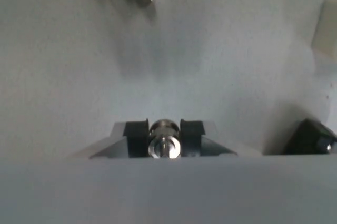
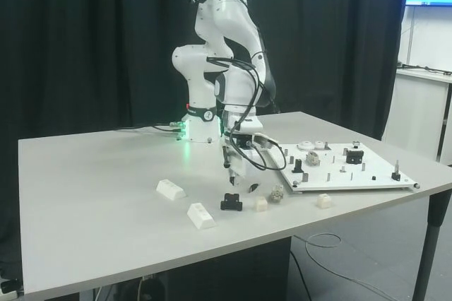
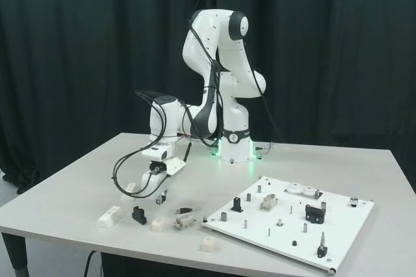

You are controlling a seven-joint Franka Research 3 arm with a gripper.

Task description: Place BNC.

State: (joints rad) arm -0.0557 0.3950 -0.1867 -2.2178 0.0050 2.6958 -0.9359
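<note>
Open grey table left of gripper, free for passage. Directly around it, crowded: black part just beside, white cube and small connector close by. Two white blocks further along. White board, studded with upright pegs, well apart.

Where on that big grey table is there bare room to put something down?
Bare: the wide stretch of grey table beyond the two white blocks. Crowded: around the hand and white board.
</note>
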